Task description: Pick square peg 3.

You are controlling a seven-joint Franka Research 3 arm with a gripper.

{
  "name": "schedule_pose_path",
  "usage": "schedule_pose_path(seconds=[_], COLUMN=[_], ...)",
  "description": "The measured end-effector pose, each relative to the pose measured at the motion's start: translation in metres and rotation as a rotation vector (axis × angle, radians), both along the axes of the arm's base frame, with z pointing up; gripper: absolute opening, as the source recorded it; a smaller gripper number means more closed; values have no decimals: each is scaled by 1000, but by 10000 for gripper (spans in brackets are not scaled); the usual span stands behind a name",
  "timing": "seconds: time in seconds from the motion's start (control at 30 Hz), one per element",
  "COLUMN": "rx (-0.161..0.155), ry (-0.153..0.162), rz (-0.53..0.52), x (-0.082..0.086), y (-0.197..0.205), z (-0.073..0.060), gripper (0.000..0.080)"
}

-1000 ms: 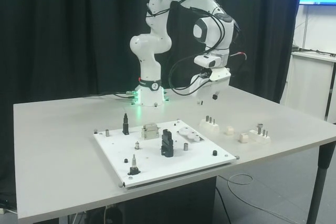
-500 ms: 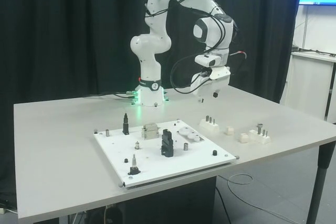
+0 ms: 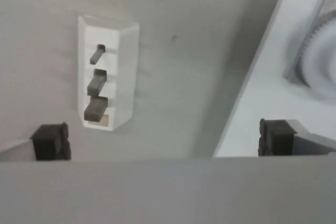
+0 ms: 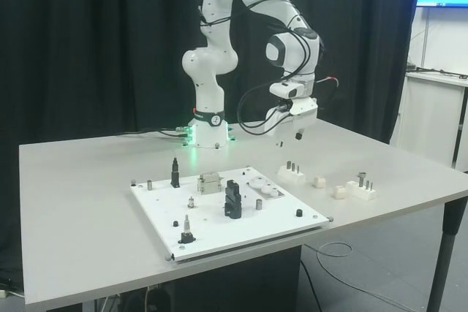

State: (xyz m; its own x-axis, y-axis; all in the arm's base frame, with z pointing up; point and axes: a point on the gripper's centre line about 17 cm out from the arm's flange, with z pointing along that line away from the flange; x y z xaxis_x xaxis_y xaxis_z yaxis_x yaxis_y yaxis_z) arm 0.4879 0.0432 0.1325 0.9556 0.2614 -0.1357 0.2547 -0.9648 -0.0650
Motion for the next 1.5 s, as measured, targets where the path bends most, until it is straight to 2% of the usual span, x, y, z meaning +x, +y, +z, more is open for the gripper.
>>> schedule_pose_path(seconds=[0.33, 0.9, 1.5], rx=[6, 8, -10], ry=[-38, -42, -57], rz=[-17, 16, -34], x=[-15, -44, -48], y=[4, 31, 45], z=[-10, -33, -48], gripper=[800, 800, 800])
